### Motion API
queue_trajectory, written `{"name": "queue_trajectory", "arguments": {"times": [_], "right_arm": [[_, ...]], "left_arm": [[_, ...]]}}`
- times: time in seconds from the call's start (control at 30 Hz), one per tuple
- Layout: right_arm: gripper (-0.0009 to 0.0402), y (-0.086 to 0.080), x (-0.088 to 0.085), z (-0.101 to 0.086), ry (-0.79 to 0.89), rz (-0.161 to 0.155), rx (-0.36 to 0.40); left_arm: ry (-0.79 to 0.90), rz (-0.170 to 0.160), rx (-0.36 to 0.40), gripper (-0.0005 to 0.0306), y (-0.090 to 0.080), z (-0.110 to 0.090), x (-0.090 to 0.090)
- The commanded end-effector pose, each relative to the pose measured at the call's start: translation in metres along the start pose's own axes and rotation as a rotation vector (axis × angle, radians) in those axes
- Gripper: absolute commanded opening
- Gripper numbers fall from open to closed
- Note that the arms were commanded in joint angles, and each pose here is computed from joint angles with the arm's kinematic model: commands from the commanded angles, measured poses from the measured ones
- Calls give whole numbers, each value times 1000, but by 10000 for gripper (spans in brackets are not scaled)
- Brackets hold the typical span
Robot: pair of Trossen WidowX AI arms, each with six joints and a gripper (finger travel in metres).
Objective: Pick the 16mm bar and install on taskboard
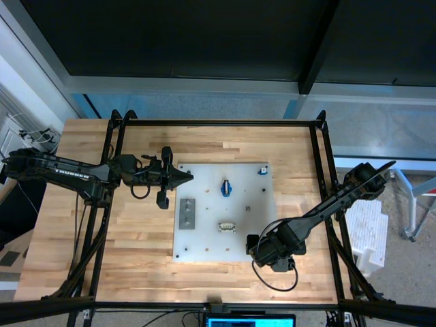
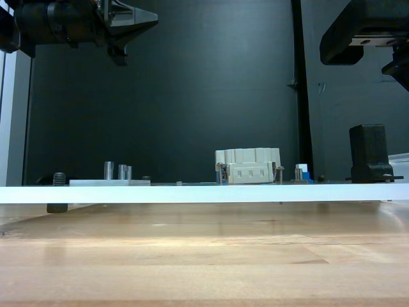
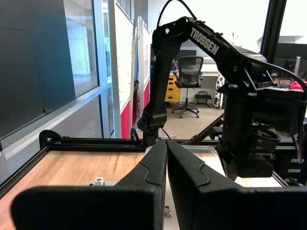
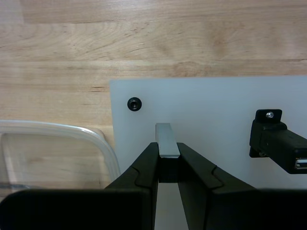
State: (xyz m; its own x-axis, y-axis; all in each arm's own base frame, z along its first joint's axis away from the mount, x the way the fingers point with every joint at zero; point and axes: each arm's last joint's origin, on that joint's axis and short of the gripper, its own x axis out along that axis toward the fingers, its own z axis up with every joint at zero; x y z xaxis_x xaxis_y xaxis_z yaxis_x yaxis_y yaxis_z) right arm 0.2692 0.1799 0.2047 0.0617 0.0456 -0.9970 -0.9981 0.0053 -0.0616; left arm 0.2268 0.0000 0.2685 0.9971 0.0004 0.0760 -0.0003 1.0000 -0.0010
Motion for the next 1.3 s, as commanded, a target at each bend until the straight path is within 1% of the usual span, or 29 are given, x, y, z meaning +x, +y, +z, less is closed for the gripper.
{"name": "queue_trajectory", "arguments": {"times": [0.03, 0.37, 0.63, 0.97, 1.3], "right_arm": [[0, 0, 0, 0, 3, -3, 1], [0, -1, -3, 0, 0, -7, 2], [0, -2, 0, 1, -1, -3, 2], [0, -2, -1, 2, -7, -10, 1], [0, -2, -1, 3, -4, -8, -1]], "left_arm": [[0, 0, 0, 0, 0, 0, 0], [0, 0, 0, 0, 0, 0, 0], [0, 0, 0, 0, 0, 0, 0], [0, 0, 0, 0, 0, 0, 0], [0, 0, 0, 0, 0, 0, 0]]}}
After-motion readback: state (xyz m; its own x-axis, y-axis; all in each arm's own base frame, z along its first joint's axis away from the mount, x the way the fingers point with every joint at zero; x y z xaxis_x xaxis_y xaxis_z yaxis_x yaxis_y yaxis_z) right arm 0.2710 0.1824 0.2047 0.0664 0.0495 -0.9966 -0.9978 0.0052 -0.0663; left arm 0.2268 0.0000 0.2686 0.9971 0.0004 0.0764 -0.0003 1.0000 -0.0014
